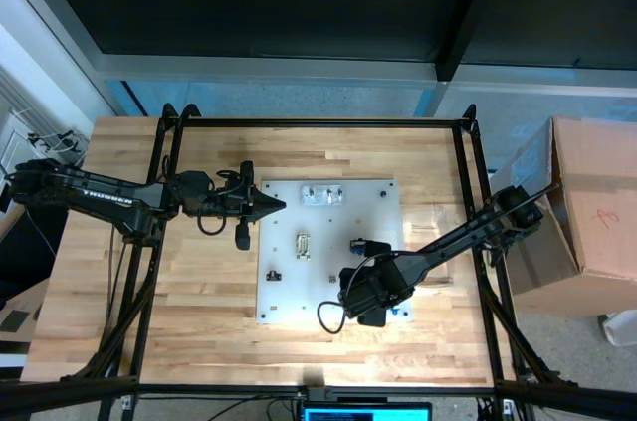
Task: Unfasten the M12 nut and place it in the container
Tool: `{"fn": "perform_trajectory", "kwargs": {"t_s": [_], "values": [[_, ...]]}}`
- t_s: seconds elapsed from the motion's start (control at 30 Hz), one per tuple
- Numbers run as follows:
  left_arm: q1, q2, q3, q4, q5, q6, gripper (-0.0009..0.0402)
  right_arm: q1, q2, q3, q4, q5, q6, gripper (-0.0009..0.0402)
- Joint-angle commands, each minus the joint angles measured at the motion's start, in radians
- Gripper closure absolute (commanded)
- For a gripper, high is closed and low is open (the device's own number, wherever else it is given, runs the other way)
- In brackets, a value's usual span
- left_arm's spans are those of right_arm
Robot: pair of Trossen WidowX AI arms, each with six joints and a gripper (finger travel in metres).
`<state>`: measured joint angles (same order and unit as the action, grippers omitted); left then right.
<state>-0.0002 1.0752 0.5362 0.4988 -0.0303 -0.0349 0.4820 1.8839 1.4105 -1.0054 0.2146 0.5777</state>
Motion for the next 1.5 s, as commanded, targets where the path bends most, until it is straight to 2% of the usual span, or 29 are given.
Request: {"fn": "perform_trajectory", "kwargs": {"t_s": [0.03,0.23,0.27,0.3,0.53,0.87,0.9,0.93,1.0,1.03,1.07,1.2,1.27,1.43,1.5], "values": [[0.000,0.000,0.000,0.000,0.000,0.000,0.0393,0.002,-0.008,0.004,0.002,-0.054,0.000,0.0393],[0.000,0.000,0.000,0.000,0.000,0.000,0.0393,0.003,-0.012,0.004,0.040,-0.298,-0.020,0.0393],[0.000,0.000,0.000,0.000,0.000,0.000,0.0393,0.003,-0.012,0.004,0.055,-0.325,-0.021,0.0393],[0.000,0.000,0.000,0.000,0.000,0.000,0.0393,0.003,-0.012,0.004,0.069,-0.340,-0.020,0.0393],[0.000,0.000,0.000,0.001,0.000,0.000,0.0393,0.006,0.020,-0.005,0.117,-0.343,-0.036,0.0393],[0.000,0.000,0.000,0.000,0.000,0.000,0.0393,0.004,0.026,-0.050,0.164,-0.335,-0.038,0.0393],[0.000,0.000,0.000,0.000,0.000,0.000,0.0393,0.004,0.025,-0.051,0.156,-0.311,-0.037,0.0393],[0.000,0.000,0.000,0.000,0.000,0.000,0.0393,0.004,0.024,-0.051,0.138,-0.256,-0.029,0.0393],[0.000,0.000,0.000,0.000,0.000,0.000,0.0393,0.004,0.014,-0.047,0.069,-0.110,0.041,0.0393],[0.000,0.000,0.000,0.000,0.000,0.000,0.0393,0.004,0.006,-0.043,0.035,-0.066,0.055,0.0393],[0.000,0.000,0.000,0.000,0.000,0.000,0.0393,0.004,0.000,-0.037,0.010,-0.048,0.052,0.0393],[0.000,0.000,0.000,0.000,0.000,0.000,0.0393,0.003,-0.023,-0.027,-0.008,-0.055,0.047,0.0393],[0.000,0.000,0.000,0.000,0.000,0.000,0.0393,0.003,-0.029,-0.024,-0.007,-0.100,0.045,0.0393],[0.000,0.000,0.000,0.000,0.000,0.000,0.0393,0.002,-0.031,-0.012,0.025,-0.296,0.007,0.0393],[0.000,0.000,0.000,0.000,0.000,0.000,0.0393,0.004,-0.031,-0.013,0.051,-0.358,-0.002,0.0393]]}}
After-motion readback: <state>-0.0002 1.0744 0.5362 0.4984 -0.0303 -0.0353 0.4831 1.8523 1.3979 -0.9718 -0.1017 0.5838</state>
